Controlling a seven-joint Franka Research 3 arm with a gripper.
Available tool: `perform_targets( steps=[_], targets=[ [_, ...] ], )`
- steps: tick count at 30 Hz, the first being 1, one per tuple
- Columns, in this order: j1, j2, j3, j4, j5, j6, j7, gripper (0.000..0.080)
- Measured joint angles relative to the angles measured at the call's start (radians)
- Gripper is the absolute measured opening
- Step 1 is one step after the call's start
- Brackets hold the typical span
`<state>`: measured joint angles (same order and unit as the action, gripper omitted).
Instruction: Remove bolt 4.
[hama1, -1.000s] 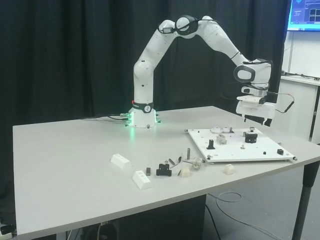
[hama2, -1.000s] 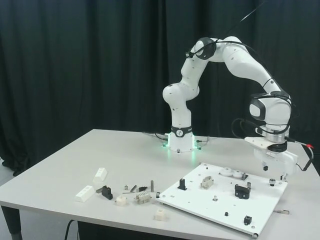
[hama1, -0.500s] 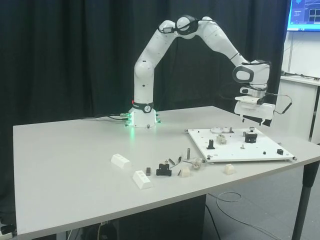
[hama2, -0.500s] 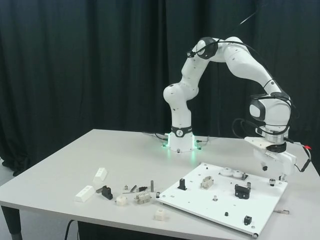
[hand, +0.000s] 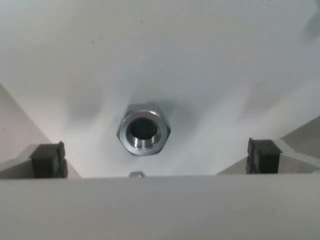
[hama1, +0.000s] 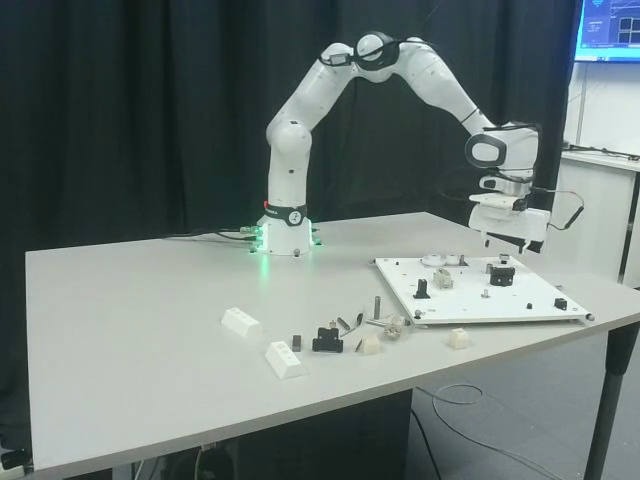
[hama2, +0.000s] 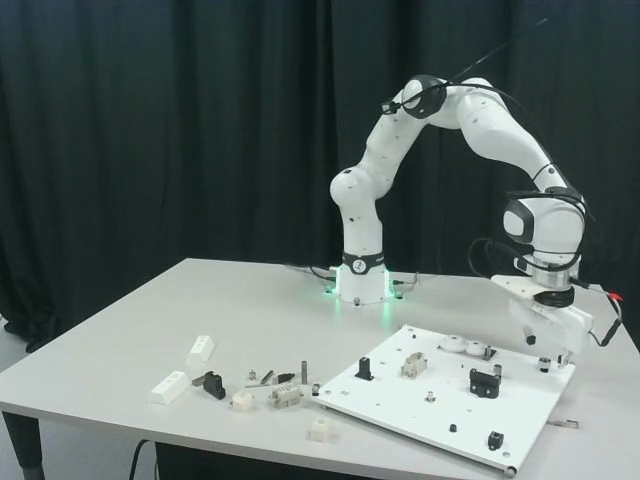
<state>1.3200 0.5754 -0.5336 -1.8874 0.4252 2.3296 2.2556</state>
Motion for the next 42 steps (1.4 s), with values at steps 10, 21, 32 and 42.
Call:
perform_targets(
  steps=[10, 21, 32, 42],
  targets=[
    [0.093, 0.042, -0.097, 0.000, 0.083, 0.000, -0.019, 0.0800],
    [0.133, 0.067, -0.137, 0.000, 0.119, -0.001, -0.025, 0.0800],
    [0.140, 0.077, -0.148, 0.001, 0.129, -0.001, -0.025, 0.0800],
    [0.147, 0.091, -0.158, 0.005, 0.146, 0.001, -0.025, 0.0800]
  ],
)
